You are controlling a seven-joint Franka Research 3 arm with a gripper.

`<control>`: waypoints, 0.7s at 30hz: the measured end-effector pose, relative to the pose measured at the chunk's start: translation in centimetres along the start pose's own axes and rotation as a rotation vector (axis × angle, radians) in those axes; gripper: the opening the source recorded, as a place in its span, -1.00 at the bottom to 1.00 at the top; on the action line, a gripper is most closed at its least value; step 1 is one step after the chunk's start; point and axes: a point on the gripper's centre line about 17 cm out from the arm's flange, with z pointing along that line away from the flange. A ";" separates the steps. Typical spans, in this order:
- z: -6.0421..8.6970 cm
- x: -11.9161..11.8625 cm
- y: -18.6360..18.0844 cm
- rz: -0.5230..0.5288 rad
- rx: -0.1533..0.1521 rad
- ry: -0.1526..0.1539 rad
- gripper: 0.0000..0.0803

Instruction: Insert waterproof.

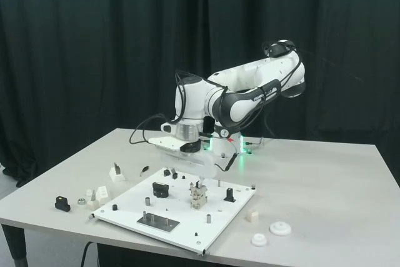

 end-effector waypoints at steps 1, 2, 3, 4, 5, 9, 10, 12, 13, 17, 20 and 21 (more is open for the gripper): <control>0.0 0.0 0.0 0.000 0.000 0.001 0.99; 0.0 0.0 0.0 0.000 -0.001 0.001 0.99; 0.0 0.0 0.0 0.000 -0.001 0.001 0.99; 0.0 0.0 0.1 0.001 -0.001 0.001 0.99; 0.0 0.0 0.1 0.001 -0.001 0.001 0.99; 0.1 0.0 0.1 0.003 -0.001 0.002 0.99; 0.1 0.0 0.1 0.003 -0.001 0.003 0.99; 0.1 0.0 0.1 0.004 0.000 0.004 0.99; 0.1 0.0 0.1 0.005 0.001 0.005 0.99; 0.2 0.1 0.1 0.007 0.003 0.008 0.99; 0.2 0.1 0.1 0.008 0.004 0.010 0.99; 0.3 0.2 0.1 0.008 0.004 0.010 0.99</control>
